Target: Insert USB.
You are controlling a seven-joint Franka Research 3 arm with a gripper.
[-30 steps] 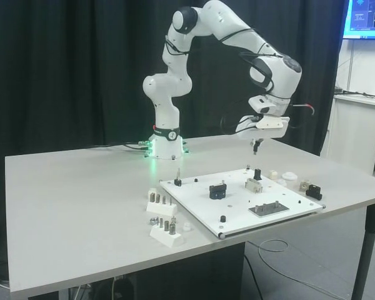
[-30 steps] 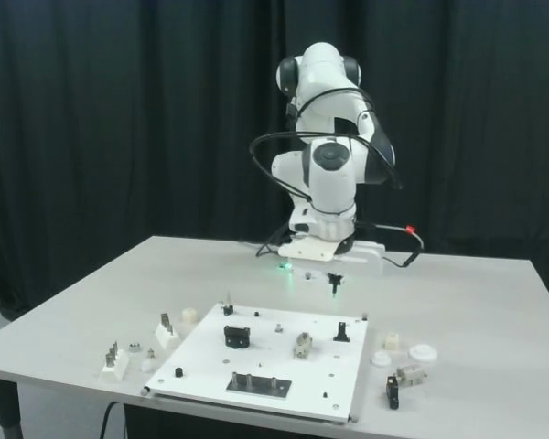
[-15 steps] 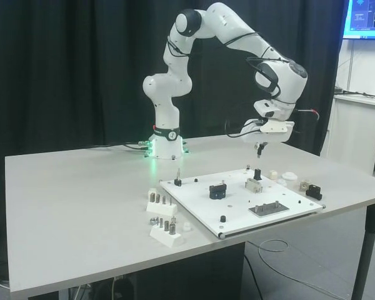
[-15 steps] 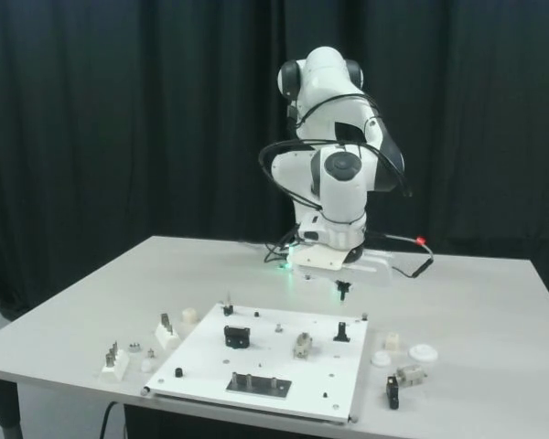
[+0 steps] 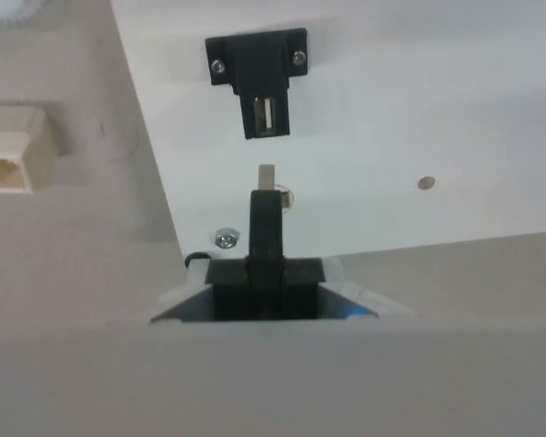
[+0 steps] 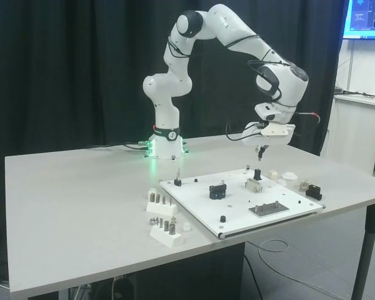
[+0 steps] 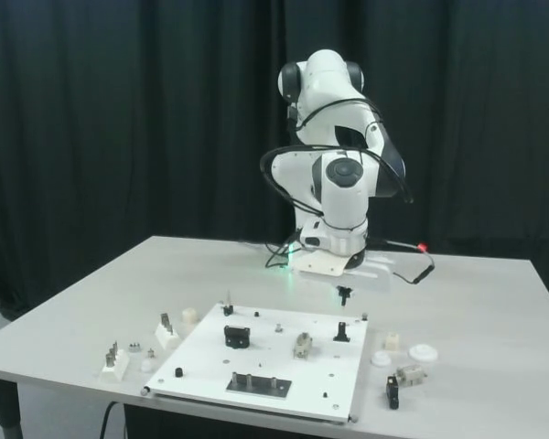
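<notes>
My gripper hangs above the white board's far edge, shut on a black USB plug whose metal tip points down. In the wrist view the black USB socket, screwed to the board, lies a short way ahead of the tip, its slot facing up. The same socket stands just below the gripper in both room views, with a clear gap between plug and socket.
On the board sit a black block, a grey connector and a grey plate with pegs. Small white holders lie beside it, and loose white and black parts off its other side.
The arm has swung the gripper and its plug sideways over the last second, from behind the board to a spot nearly over the black socket. Nothing on the board has moved.
</notes>
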